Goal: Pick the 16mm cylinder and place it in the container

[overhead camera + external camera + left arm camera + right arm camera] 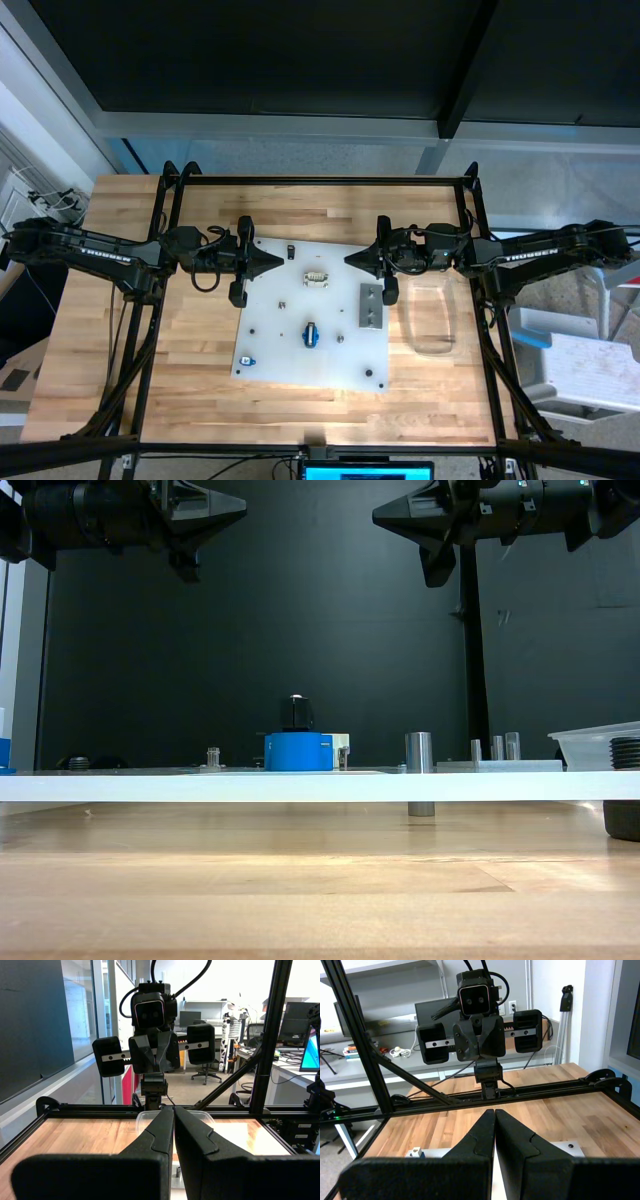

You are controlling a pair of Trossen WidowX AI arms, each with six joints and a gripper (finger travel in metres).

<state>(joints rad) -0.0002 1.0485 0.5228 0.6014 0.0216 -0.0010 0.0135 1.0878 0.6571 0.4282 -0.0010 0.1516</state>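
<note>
Peg (340,337) stands on white board (290,362), untouched. My left claw (281,258), right claw (348,258) both pressed together, high above. Spread right, descend plumb, then tray (432,320).

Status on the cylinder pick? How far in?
Nothing done yet. 16mm cylinder stands on the white board; container looks empty. Nothing in hand: left gripper and right gripper both shut, high above the board. Remaining: the whole pick and place.
</note>
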